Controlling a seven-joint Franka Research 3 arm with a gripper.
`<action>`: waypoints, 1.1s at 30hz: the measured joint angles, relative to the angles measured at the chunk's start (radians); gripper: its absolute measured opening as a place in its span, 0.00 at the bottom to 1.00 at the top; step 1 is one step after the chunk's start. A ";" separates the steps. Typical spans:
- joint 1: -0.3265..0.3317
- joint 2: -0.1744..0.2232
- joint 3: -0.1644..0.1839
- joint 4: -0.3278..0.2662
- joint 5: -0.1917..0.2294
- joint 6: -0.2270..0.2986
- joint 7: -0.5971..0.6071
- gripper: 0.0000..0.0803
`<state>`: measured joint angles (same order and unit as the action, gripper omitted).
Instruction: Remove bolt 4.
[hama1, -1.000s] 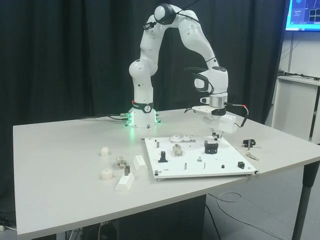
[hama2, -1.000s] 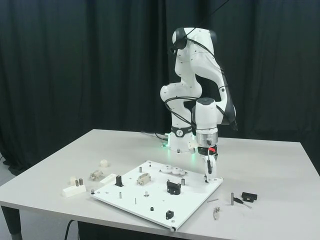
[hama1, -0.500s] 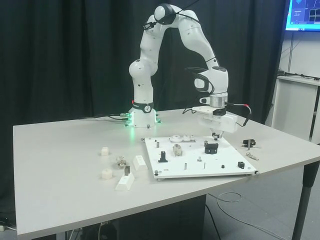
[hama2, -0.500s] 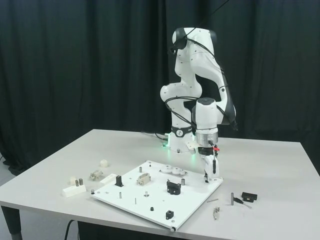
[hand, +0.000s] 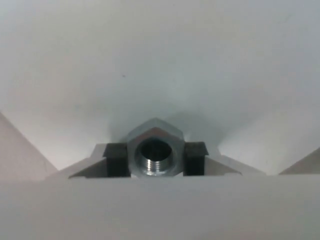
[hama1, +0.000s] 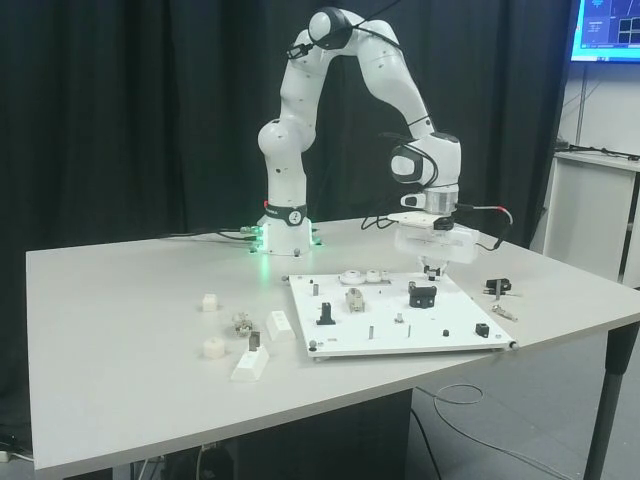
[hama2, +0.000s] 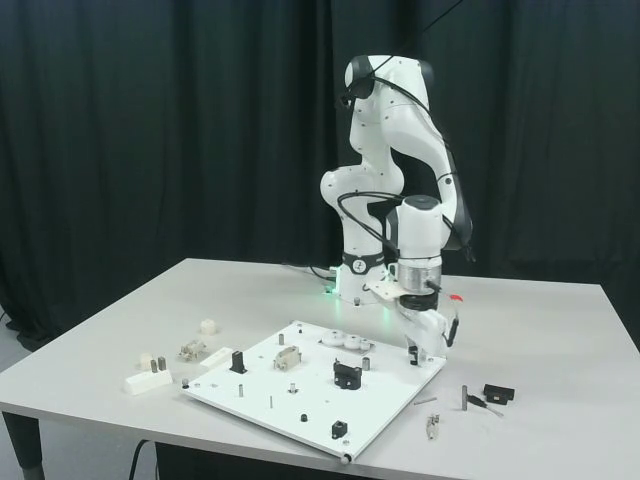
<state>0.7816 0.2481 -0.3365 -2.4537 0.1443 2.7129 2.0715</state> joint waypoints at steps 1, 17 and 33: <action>0.000 0.000 0.000 0.000 -0.008 -0.001 -0.005 0.28; -0.005 0.000 0.004 0.005 -0.053 -0.010 -0.161 0.28; -0.048 -0.006 0.044 0.005 -0.053 -0.018 -0.382 0.28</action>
